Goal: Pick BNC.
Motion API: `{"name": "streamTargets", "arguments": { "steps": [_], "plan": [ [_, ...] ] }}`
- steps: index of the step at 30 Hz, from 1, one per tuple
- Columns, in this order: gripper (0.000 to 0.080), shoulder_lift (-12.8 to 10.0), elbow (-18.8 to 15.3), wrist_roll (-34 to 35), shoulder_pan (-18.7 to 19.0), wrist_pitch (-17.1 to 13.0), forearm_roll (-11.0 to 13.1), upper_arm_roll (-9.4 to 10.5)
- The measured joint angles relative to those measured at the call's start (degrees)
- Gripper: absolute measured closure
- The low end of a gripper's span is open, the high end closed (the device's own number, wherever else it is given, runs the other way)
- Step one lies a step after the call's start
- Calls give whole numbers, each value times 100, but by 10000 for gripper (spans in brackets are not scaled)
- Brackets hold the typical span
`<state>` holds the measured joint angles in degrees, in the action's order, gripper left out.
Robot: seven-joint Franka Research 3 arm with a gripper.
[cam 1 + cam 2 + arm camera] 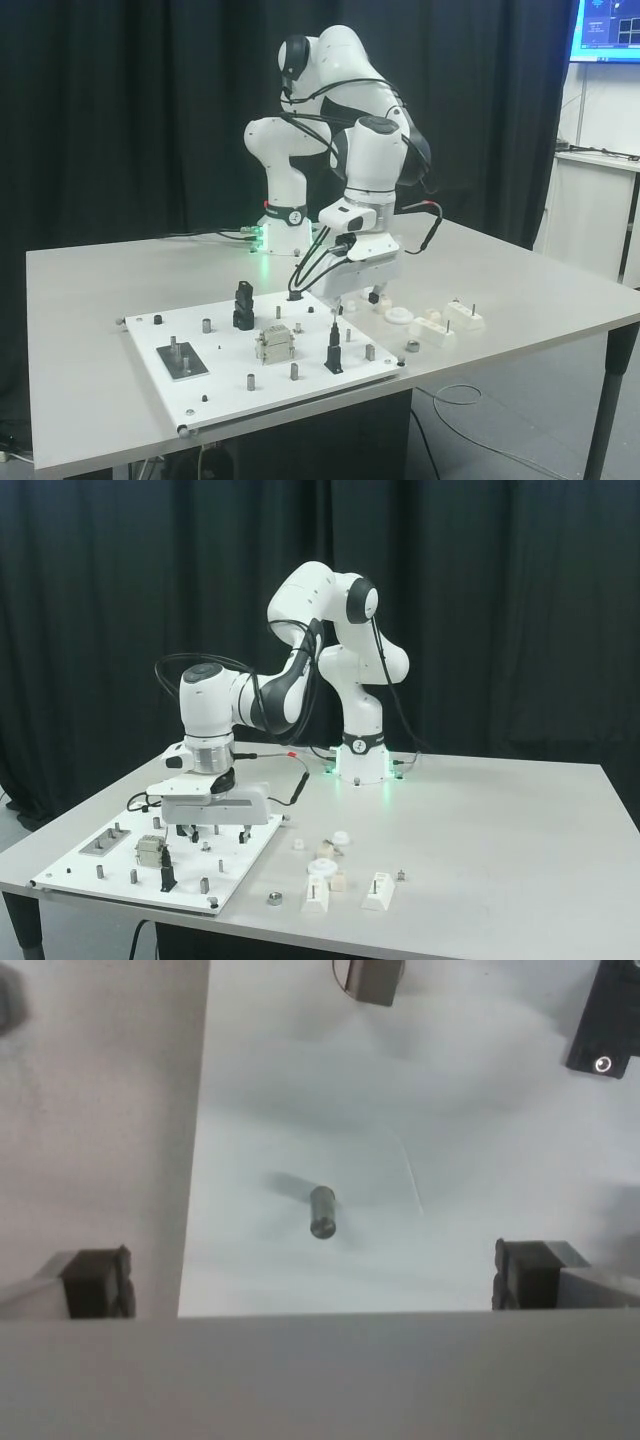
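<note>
A short grey metal cylinder, the BNC (322, 1212), stands on the white board (450, 1140) close to the board's edge. My gripper (311, 1278) hovers above it, open, with black fingertips (98, 1282) wide apart and nothing between them. In the first room view the gripper (365, 298) hangs low over the far right corner of the board (230, 395). In the second room view the gripper (218, 835) sits just above the board (60, 875). I cannot pick out the BNC with certainty in either room view.
The board carries black plugs (241, 305) (333, 355), a grey metal block (180, 360), a multi-pin connector (275, 342) and several small pegs. White parts (440, 322) and a ring (412, 346) lie on the grey table (90, 290) beside it. A black part (605, 1020) shows in the wrist view.
</note>
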<state>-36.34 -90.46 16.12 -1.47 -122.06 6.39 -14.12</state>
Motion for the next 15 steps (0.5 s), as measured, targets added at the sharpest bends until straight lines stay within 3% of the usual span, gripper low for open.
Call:
{"name": "streamTargets", "arguments": {
  "steps": [15],
  "plan": [
    [3,1,8,0,4,0,-23,-34]
  ]
}}
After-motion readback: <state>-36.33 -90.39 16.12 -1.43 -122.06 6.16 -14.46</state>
